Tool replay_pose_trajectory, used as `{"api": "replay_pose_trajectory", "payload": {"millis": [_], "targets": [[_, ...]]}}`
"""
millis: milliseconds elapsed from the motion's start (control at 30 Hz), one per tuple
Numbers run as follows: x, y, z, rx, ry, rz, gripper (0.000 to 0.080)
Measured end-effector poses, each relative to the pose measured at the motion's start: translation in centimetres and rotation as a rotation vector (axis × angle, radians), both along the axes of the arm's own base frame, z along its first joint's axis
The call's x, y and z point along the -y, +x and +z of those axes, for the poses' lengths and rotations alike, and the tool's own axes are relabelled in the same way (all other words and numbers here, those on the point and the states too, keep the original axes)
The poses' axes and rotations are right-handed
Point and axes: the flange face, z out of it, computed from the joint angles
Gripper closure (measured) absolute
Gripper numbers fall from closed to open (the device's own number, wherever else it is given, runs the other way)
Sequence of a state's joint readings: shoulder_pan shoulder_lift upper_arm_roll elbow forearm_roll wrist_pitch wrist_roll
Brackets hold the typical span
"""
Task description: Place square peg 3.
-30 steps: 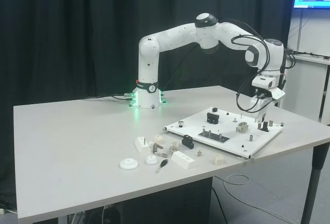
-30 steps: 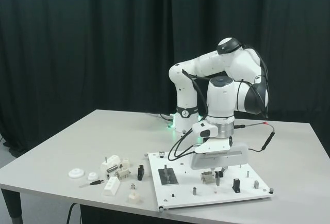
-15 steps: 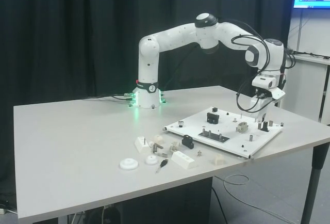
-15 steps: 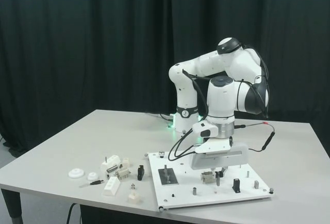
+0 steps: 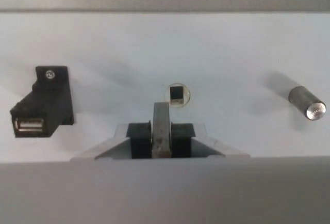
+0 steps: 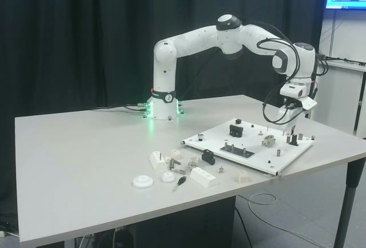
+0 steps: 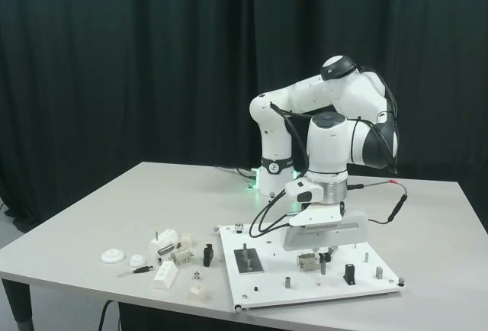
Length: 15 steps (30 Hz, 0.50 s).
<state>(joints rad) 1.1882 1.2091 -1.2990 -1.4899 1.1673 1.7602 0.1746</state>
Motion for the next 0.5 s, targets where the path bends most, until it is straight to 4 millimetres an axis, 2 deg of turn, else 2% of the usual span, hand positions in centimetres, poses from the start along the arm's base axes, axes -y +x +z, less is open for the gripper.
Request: {"api": "replay_pose_trajectory", "payload": {"millis": [300,500], "targets": [[0.2,0.1,0.2,0.004,-0.002,-0.005,0.0727],[1.1,0.4,1.1,0.016,-0.024,-0.020,0.0727]]}}
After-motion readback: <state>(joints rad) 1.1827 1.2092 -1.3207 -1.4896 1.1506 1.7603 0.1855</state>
